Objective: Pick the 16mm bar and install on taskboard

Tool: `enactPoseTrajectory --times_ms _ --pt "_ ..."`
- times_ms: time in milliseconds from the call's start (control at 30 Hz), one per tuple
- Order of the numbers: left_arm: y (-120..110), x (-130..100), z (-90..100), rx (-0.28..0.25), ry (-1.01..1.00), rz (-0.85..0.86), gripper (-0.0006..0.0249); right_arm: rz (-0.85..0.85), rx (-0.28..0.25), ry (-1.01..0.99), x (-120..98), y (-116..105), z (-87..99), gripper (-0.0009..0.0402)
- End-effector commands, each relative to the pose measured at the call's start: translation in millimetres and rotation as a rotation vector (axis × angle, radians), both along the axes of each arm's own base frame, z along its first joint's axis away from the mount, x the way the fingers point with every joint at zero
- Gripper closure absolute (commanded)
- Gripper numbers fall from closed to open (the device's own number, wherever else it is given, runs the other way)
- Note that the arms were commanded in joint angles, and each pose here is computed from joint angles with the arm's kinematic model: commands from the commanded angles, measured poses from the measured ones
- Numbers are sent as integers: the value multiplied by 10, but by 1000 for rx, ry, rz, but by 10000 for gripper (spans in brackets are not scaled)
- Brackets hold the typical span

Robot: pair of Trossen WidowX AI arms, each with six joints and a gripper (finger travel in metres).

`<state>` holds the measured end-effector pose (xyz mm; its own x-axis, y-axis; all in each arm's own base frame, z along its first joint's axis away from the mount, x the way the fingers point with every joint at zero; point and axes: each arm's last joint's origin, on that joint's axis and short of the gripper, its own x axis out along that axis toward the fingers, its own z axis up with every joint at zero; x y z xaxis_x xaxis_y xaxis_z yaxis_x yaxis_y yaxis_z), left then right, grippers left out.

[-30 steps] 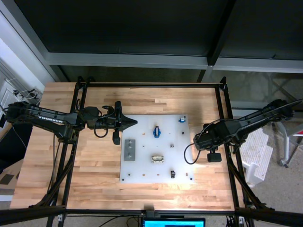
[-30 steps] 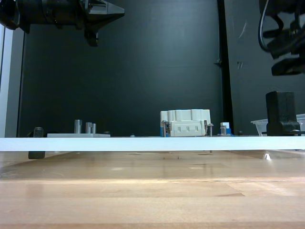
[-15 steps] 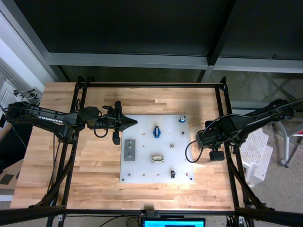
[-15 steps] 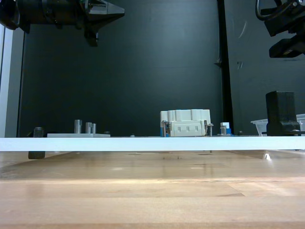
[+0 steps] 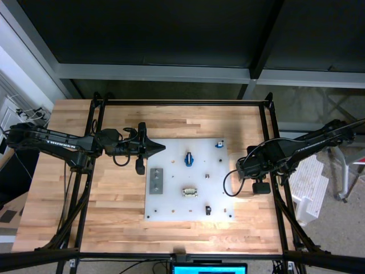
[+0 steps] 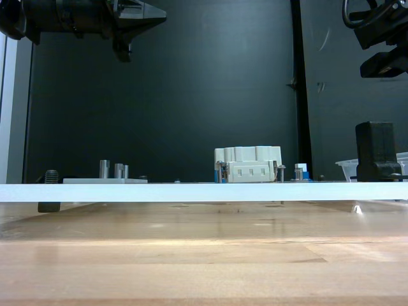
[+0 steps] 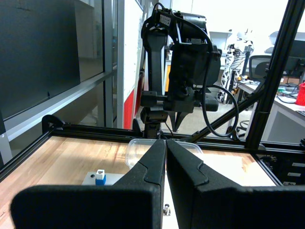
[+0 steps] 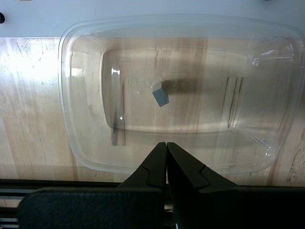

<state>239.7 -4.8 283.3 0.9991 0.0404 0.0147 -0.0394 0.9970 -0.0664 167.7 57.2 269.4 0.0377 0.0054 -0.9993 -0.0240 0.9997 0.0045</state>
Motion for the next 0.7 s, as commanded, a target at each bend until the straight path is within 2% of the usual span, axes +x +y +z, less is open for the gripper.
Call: enactPoseTrajectory --times_ms 33,433,700 --pt "2 0 1 0 0 1 242 0 0 1 1 1 -4 393" --pt "2 0 1 0 0 1 242 -8 0 1 0 3 -5 393" --pt "2 0 1 0 0 0 242 -266 12 -2 4 6 -5 393"
